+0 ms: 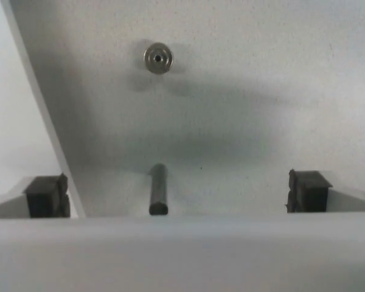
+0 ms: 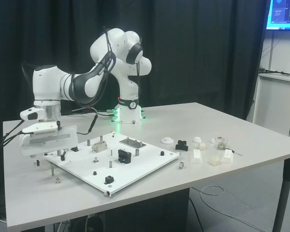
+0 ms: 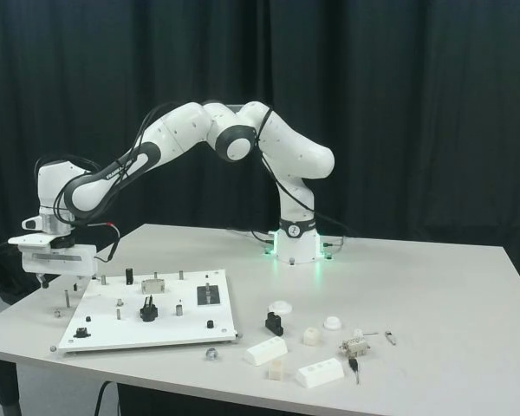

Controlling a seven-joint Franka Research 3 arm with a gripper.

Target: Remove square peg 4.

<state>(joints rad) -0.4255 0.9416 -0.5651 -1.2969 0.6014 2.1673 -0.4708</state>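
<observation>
- The gripper (image 1: 176, 194) stands with its fingers (image 1: 47, 196) spread wide, holding nothing.
- Square peg 4 (image 1: 159, 190), dark and upright in the white board (image 1: 243, 109), stands between the fingertips, touching neither.
- A metal screw (image 1: 157, 58) sits beyond the peg, well apart.
- The board's edge runs just beside one fingertip.

White arm (image 3: 199, 130), white board (image 2: 135, 164), grey table (image 3: 433, 295), black curtain (image 3: 399, 104)
</observation>
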